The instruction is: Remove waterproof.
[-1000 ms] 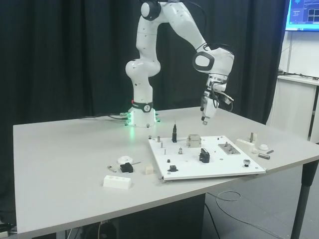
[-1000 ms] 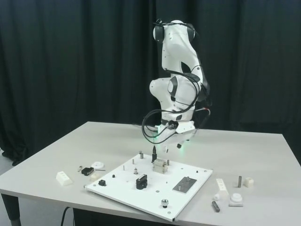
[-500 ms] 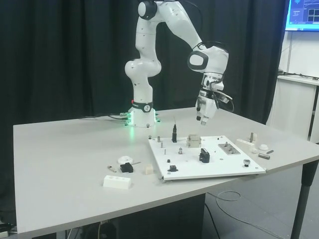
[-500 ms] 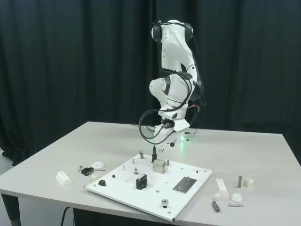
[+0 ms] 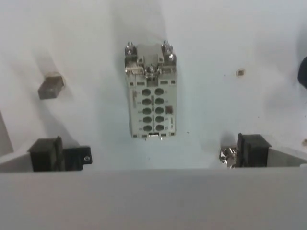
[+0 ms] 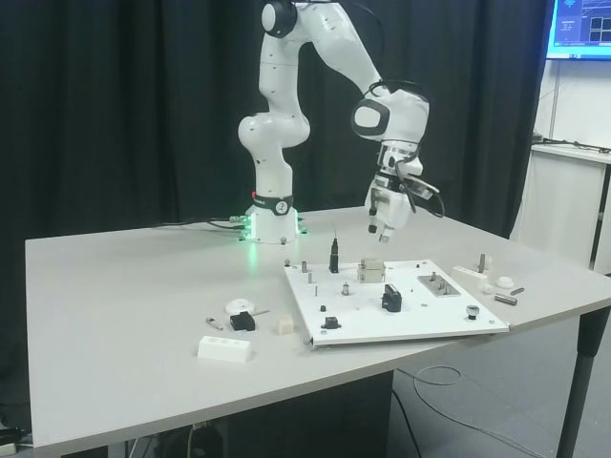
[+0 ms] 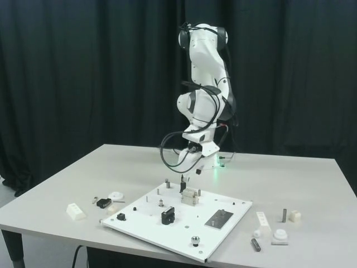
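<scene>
The waterproof connector (image 5: 148, 103) is a grey block with two rows of round holes and screws at one end. It stands on the white board (image 6: 406, 324), near its back edge (image 6: 371, 269) (image 7: 190, 196). My gripper (image 6: 374, 227) (image 7: 193, 171) hangs above the connector without touching it. In the wrist view the gripper (image 5: 148, 152) is open, its black fingertips (image 5: 45, 153) set wide apart with nothing between them, and the connector lies just beyond the gap.
On the board (image 7: 167, 234) stand a black upright plug (image 6: 333, 256), a black block (image 6: 390, 299), a grey plate (image 6: 437, 284) and small pegs (image 5: 51, 85). Loose parts lie beside it: a white block (image 6: 225, 349) on one side, small white and grey pieces (image 6: 496, 284) on the other.
The arm has swung across the board's back edge toward the black plug, bringing my gripper over the connector. Nothing on the table has moved.
</scene>
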